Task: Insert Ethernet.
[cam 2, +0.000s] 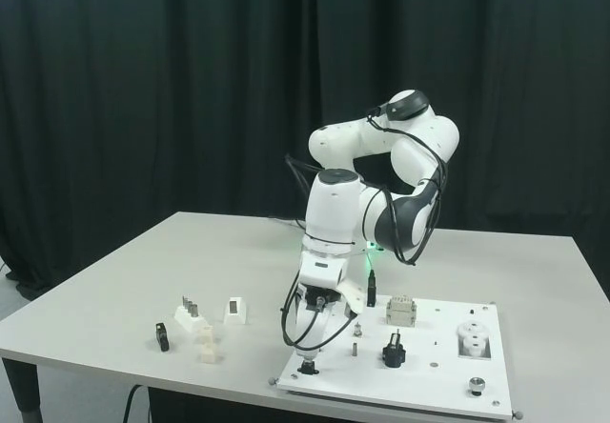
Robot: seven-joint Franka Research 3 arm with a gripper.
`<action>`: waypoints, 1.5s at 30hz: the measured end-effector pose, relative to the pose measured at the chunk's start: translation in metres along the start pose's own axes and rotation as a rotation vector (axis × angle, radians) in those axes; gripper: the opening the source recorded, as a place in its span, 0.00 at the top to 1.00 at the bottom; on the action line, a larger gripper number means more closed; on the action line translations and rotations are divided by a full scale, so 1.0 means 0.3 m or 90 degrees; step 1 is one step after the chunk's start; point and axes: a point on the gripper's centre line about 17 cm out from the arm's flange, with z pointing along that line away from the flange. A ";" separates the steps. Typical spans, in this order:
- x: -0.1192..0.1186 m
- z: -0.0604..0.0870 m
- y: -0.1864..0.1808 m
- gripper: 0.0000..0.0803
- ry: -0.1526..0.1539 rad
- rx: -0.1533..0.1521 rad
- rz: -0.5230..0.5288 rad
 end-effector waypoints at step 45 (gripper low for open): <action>-0.019 -0.009 -0.023 0.56 -0.024 0.019 -0.027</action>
